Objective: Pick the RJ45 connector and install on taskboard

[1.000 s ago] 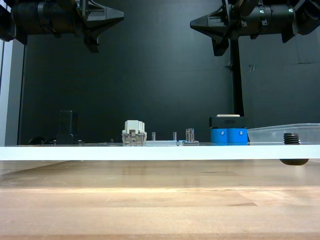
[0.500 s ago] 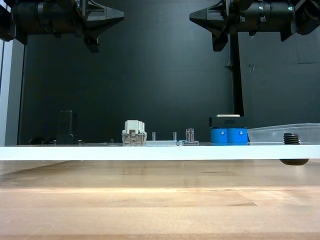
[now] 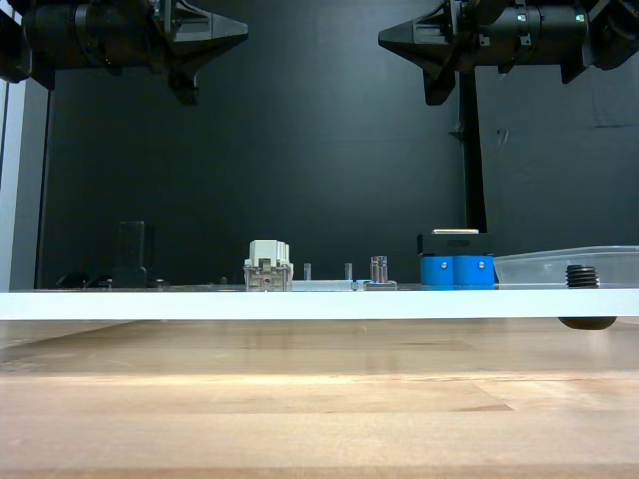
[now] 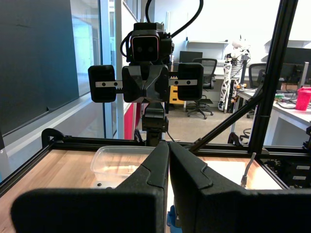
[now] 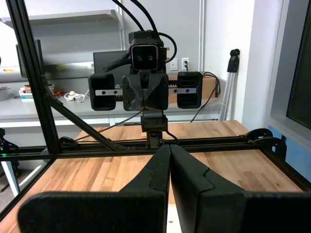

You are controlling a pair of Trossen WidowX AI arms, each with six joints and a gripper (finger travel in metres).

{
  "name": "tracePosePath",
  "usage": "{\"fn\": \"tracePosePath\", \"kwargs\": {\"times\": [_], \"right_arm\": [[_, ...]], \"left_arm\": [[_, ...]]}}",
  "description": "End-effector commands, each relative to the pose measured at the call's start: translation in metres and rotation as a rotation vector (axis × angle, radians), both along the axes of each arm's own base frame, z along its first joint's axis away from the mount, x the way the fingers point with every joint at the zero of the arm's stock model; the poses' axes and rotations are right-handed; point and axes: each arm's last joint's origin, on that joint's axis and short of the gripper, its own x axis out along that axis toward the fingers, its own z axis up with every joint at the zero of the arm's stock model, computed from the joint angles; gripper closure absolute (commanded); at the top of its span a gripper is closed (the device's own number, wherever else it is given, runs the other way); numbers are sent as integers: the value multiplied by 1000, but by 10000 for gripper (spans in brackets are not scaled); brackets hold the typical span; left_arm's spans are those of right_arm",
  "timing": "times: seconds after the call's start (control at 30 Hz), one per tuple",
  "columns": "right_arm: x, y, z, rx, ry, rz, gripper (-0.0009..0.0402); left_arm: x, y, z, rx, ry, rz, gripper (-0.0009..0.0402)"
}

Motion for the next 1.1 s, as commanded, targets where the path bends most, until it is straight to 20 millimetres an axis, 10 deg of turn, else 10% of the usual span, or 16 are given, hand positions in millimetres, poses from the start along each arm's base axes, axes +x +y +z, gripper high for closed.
{"fn": "tracePosePath", "kwargs": {"times": [0.03,1.1], "right_arm": [[0,0,0,-2,-1,1,393],[0,0,0,-21,-1,7,393]], "left_arm": [[0,0,0,0,0,0,393],[0,0,0,0,0,0,393]]}}
